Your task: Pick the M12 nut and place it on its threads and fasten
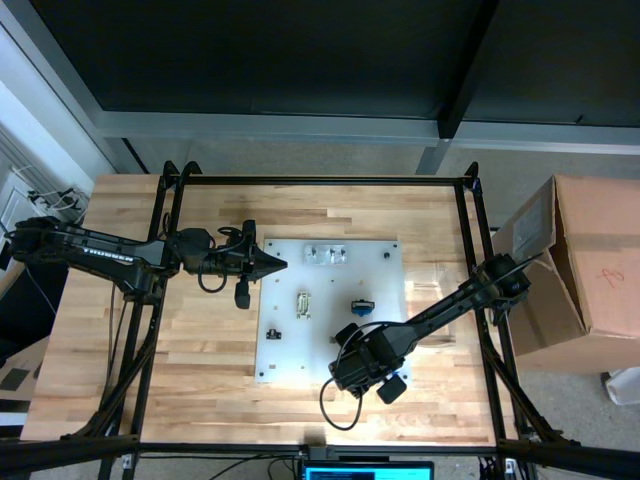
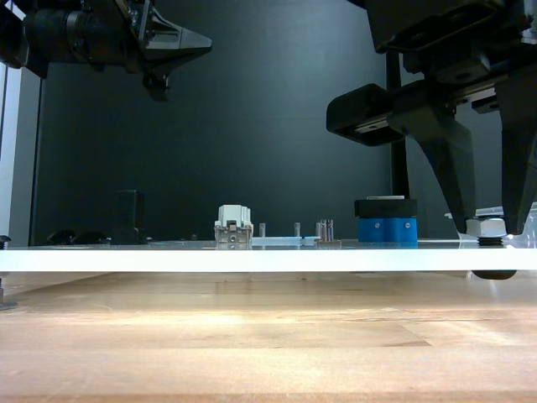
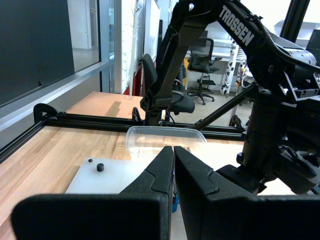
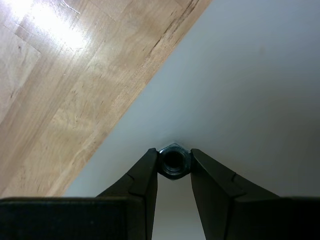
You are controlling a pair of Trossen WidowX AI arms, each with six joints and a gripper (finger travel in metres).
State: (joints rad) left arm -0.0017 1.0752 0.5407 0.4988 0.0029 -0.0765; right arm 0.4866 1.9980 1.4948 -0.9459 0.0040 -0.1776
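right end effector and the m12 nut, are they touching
Touching: right wrist view shows the right end effector pressed against the nut; low view shows it atop its stud. The left end effector hangs over the left edge of the board.

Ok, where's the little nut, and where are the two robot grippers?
M12 nut (image 2: 485, 227): low view, its side face, sitting on its stud (image 2: 489, 241).
right gripper (image 4: 174, 154): right wrist view, between jaws shut on the nut.
left gripper (image 2: 207, 38): low view, shut tip, raised high at left.
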